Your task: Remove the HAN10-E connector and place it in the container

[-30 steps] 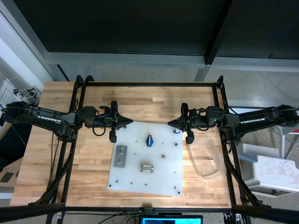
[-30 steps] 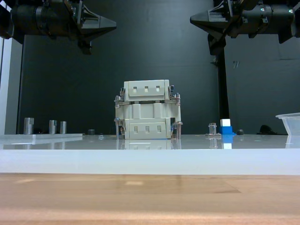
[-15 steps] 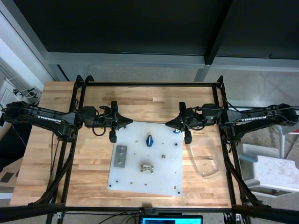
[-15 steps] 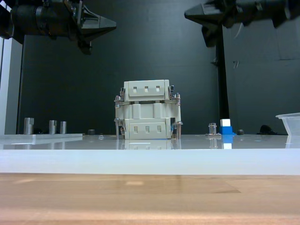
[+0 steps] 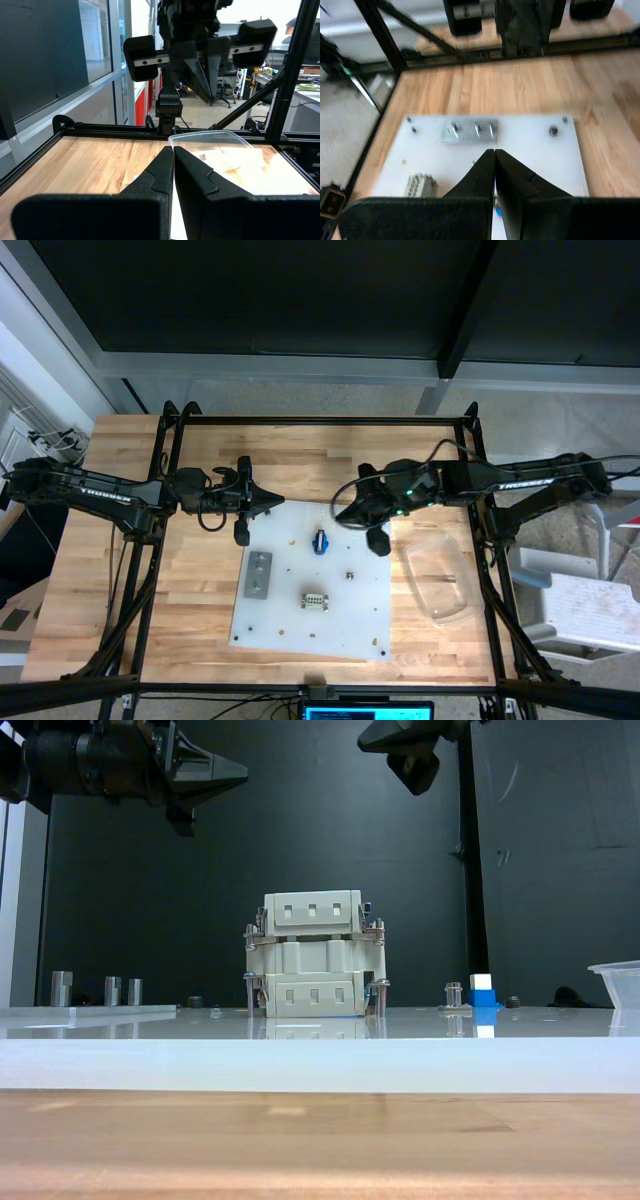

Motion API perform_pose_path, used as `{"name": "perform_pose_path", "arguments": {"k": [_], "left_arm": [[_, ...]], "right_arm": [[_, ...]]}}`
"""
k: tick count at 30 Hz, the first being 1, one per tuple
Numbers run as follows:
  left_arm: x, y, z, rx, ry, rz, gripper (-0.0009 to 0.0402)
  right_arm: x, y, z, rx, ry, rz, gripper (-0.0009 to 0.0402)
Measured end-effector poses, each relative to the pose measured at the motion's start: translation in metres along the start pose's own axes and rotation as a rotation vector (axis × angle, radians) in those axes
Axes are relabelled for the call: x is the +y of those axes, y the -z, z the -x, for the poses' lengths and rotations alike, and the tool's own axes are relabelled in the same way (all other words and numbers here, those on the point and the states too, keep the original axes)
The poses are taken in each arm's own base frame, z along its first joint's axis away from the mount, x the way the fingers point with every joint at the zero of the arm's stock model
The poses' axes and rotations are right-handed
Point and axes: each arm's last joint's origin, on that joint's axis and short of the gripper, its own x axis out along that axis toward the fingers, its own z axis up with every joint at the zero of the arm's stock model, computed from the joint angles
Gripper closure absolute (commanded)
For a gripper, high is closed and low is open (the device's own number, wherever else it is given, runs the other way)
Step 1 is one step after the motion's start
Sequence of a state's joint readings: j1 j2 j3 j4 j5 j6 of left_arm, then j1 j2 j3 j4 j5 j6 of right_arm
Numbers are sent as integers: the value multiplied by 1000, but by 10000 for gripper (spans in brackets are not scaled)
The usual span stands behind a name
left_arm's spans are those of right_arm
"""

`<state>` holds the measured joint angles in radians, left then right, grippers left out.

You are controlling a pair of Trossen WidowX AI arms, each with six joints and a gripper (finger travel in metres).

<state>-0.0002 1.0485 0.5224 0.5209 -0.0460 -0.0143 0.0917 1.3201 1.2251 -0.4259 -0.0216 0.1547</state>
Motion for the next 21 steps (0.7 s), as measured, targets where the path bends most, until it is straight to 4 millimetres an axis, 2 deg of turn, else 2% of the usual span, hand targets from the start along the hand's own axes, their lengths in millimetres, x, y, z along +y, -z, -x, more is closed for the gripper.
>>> {"name": "perform_pose_path", "arguments": {"k": [10,21], "left_arm": [[0,0,0,0,0,0,393],[0,0,0,0,0,0,393]], "right_arm": [[22,-33,-22,235,49,-13,393],[44,-47,-45,431,92,-32,393]]}}
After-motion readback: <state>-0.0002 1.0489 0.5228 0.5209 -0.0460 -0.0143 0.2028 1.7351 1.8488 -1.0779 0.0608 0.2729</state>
